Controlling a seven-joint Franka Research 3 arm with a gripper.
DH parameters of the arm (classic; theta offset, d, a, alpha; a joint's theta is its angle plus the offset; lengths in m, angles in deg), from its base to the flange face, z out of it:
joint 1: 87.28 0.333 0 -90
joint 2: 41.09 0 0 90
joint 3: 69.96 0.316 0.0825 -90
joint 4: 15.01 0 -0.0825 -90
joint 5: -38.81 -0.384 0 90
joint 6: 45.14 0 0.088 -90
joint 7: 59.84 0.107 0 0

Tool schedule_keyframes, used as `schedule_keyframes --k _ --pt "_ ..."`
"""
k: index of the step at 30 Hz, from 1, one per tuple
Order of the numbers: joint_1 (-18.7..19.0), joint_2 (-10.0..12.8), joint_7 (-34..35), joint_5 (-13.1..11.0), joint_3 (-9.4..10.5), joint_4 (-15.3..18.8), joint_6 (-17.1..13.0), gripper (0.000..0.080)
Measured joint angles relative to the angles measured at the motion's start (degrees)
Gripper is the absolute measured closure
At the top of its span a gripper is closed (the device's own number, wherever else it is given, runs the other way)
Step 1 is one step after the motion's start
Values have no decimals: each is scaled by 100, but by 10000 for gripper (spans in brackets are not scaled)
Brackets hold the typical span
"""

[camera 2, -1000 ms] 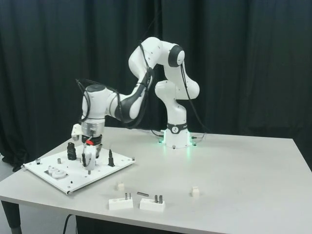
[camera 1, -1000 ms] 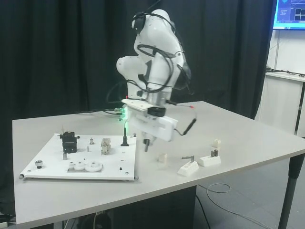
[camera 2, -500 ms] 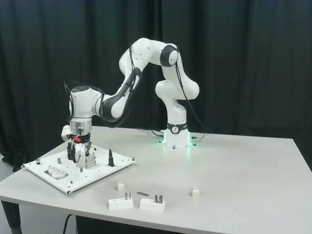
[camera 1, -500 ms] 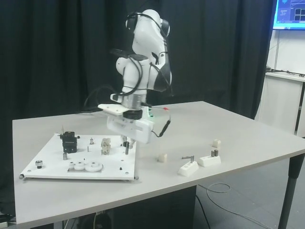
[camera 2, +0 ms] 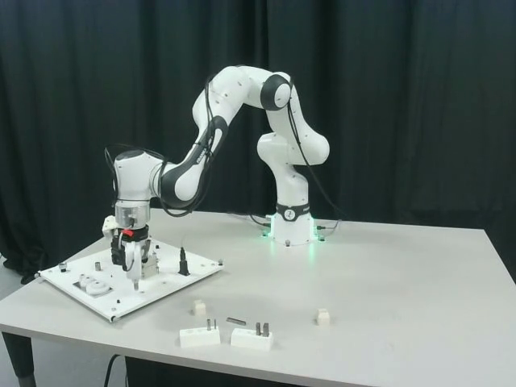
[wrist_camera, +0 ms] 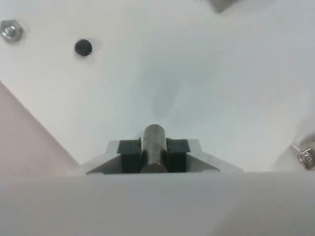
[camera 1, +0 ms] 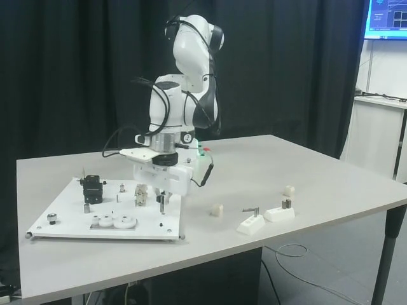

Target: Insert round peg 3.

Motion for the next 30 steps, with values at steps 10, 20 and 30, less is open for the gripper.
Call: schedule_keyframes --k 10,20,30 --pt "43 0 -114 -98 13 197 -213 699" --pt "83 -9 -114 -94 4 264 -289 699" --pt "85 -62 -114 -86 -21 375 -382 699"
